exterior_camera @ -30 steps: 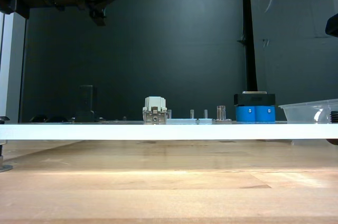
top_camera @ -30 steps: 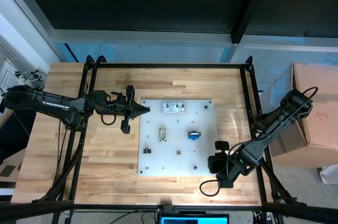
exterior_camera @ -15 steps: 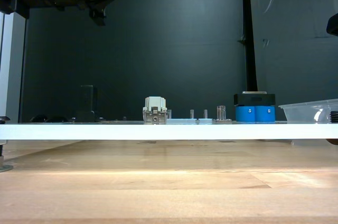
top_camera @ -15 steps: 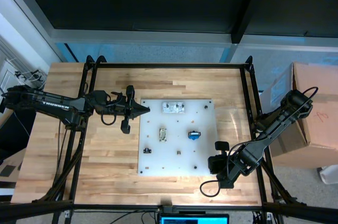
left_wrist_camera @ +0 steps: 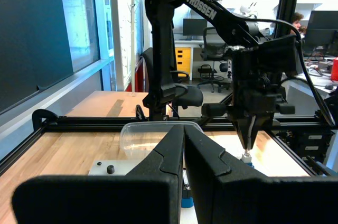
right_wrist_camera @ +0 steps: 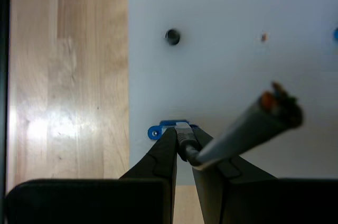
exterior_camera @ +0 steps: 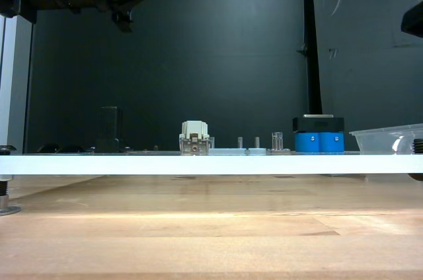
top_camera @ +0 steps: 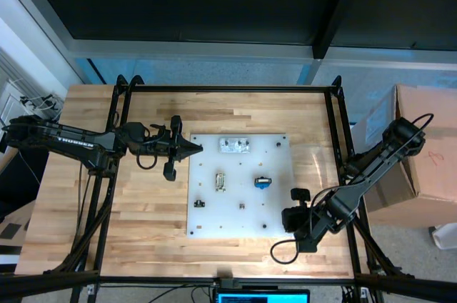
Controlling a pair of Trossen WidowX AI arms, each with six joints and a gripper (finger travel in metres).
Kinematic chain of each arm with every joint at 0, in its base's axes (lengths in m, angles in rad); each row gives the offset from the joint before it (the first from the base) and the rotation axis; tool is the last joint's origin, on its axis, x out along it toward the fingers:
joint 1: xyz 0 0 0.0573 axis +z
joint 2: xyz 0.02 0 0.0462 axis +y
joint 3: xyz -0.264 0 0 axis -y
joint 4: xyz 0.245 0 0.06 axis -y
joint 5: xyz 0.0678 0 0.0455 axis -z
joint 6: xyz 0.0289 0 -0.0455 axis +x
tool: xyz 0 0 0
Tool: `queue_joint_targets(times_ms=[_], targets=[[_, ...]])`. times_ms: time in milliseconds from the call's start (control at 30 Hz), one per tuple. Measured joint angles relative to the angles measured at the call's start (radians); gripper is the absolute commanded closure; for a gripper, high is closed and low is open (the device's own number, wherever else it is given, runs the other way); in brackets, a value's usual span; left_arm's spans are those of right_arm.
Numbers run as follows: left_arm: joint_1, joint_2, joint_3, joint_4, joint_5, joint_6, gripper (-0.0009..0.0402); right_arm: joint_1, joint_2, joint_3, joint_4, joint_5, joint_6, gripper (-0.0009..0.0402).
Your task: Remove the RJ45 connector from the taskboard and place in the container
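Note:
The RJ45 connector (right_wrist_camera: 183,135) with its short grey cable stub (right_wrist_camera: 243,126) sits between the fingers of my right gripper (right_wrist_camera: 182,138), which is shut on it directly over a small blue seat (right_wrist_camera: 158,129). Whether the connector is clear of that seat I cannot tell. In the high view my right gripper (top_camera: 290,219) hangs over the near right corner of the white taskboard (top_camera: 239,221). My left gripper (top_camera: 196,148) hovers high by the board's left edge, shut on nothing. The clear container (exterior_camera: 390,136) stands to the right of the board.
A beige connector block (exterior_camera: 194,137), a blue-and-black part (exterior_camera: 319,136) and small posts stand on the board. A black frame (top_camera: 228,89) runs around the wooden table. A cardboard box (top_camera: 427,149) stands off the table to the right.
The right arm has shifted slightly, its gripper drifting a little left and up over the board's corner. The left arm has not moved.

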Motion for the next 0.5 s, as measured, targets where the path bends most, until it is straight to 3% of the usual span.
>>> queue_joint_targets(times_ms=[500], targets=[[0.000,0.000,0.000,0.000,0.000,0.000,0.0393,-0.138,-0.227,-0.030,-0.192,-0.006,-0.032,0.0393]])
